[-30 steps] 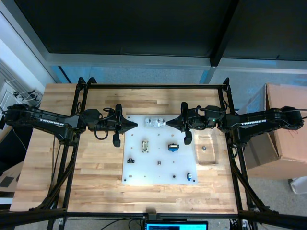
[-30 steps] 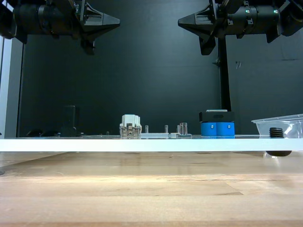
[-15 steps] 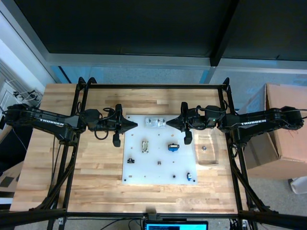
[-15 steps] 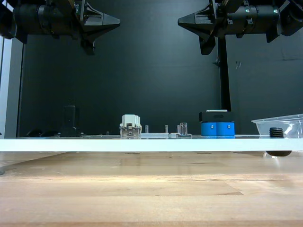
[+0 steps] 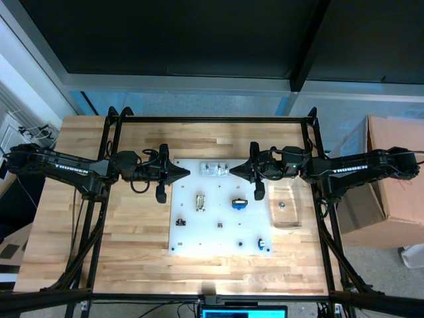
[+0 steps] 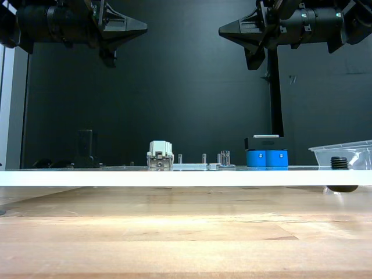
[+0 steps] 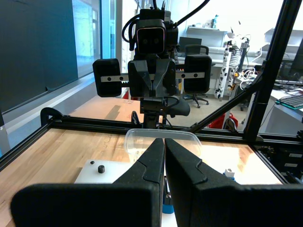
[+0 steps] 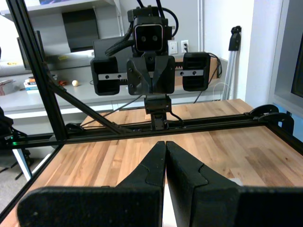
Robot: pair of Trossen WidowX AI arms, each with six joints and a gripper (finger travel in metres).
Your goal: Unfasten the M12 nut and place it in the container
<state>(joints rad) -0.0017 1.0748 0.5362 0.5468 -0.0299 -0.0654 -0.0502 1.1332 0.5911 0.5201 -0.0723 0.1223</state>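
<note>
Well, the right gripper point(image 5: 233, 171) hangs high over the far part of the white board point(image 5: 199, 232), its fingers pressed together with nothing between them. Its tip points at the left gripper point(image 5: 186, 172), which hangs at the same height, fingers likewise closed and empty. The two tips are near each other but apart. Below, the small silver nut point(image 5: 282, 205) lies free inside the clear container point(image 5: 286, 225), just beside the board's right edge. The black stud point(image 6: 339, 163) stands bare, its ribs showing. Everything rests on a wooden table point(image 5: 119, 252).
</note>
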